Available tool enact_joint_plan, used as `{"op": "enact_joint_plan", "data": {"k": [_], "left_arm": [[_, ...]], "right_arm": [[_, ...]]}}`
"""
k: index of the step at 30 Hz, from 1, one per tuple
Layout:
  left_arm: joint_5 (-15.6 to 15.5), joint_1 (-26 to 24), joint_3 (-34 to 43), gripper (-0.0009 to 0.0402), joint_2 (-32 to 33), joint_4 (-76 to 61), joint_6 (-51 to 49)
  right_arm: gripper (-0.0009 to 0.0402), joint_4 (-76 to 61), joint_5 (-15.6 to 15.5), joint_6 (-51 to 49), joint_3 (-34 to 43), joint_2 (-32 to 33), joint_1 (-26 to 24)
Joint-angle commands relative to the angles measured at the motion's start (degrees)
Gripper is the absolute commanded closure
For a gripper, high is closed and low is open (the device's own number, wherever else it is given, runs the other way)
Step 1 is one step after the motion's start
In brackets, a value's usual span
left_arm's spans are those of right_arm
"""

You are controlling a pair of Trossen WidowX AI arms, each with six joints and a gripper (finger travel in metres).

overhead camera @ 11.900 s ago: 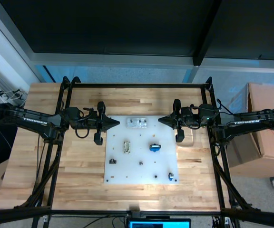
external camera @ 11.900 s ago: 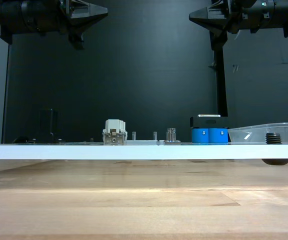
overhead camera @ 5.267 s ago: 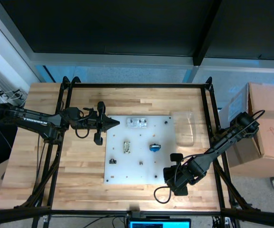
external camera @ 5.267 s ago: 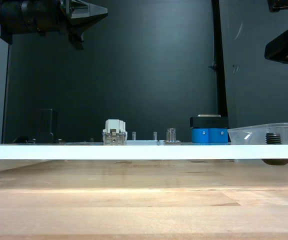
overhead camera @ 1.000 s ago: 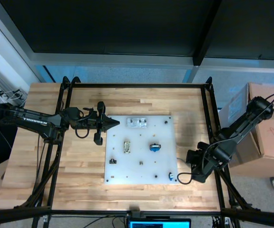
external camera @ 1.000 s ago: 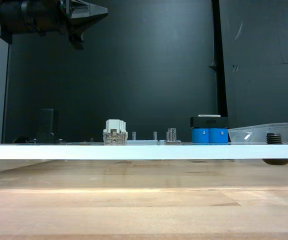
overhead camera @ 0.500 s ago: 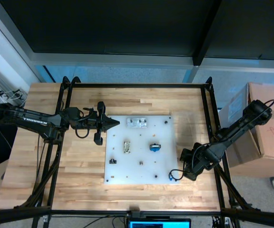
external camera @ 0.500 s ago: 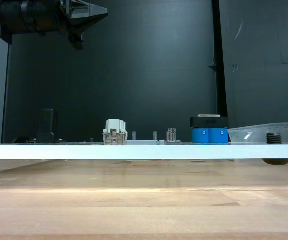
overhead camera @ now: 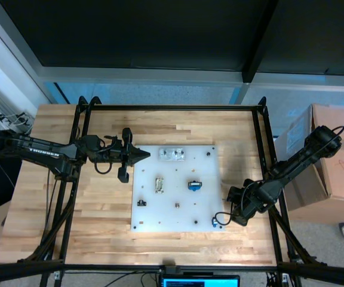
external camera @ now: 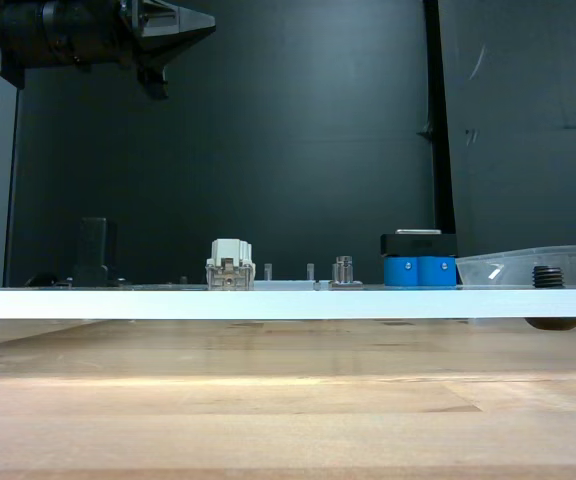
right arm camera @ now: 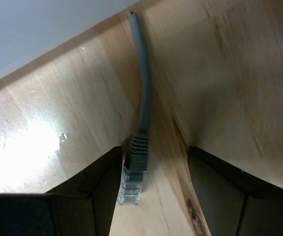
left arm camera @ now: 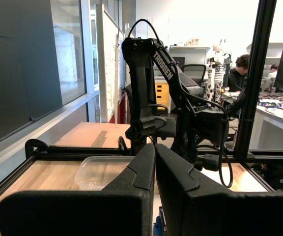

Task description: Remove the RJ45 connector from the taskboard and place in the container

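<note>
The RJ45 connector has a clear plug and a short grey cable. It is clear of the white taskboard and lies on the wood by the board's near right corner. My right gripper is low over it with its jaws open. The plug sits between the fingers, close against one finger and apart from the other. In the high view the right gripper is just off that corner, and the cable shows beside it. My left gripper hangs shut above the board's far left edge.
The clear container stands on the table at the board's right side and also shows in the left wrist view. The board carries a white connector block, a blue part and small fittings. A cardboard box stands off the table's right.
The right gripper moved a little to the left, towards the board's near right corner, with the cable beside it. The left arm has not moved.
</note>
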Motion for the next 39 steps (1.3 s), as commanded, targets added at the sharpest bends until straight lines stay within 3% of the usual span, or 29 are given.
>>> {"op": "enact_joint_plan", "data": {"k": [1,6,19,31,39], "left_arm": [[0.0,0.0,0.0,0.0393,0.0,0.0,0.0],[0.0,0.0,0.0,0.0393,0.0,0.0,0.0],[0.0,0.0,0.0,0.0393,0.0,0.0,0.0],[0.0,0.0,0.0,0.0393,0.0,0.0,0.0],[0.0,0.0,0.0,0.0393,0.0,0.0,0.0]], "right_arm": [[0.0221,0.3,0.0,-0.2,-0.4,0.0,0.0],[0.0252,0.2,-0.2,-1.1,-0.4,0.0,0.0],[0.0396,-4.9,0.0,-3.1,2.4,-1.7,0.0],[0.0392,-20.8,1.0,-4.6,9.5,-8.4,-1.0],[0.0393,-29.8,5.1,-12.9,14.4,-14.1,-9.8]]}}
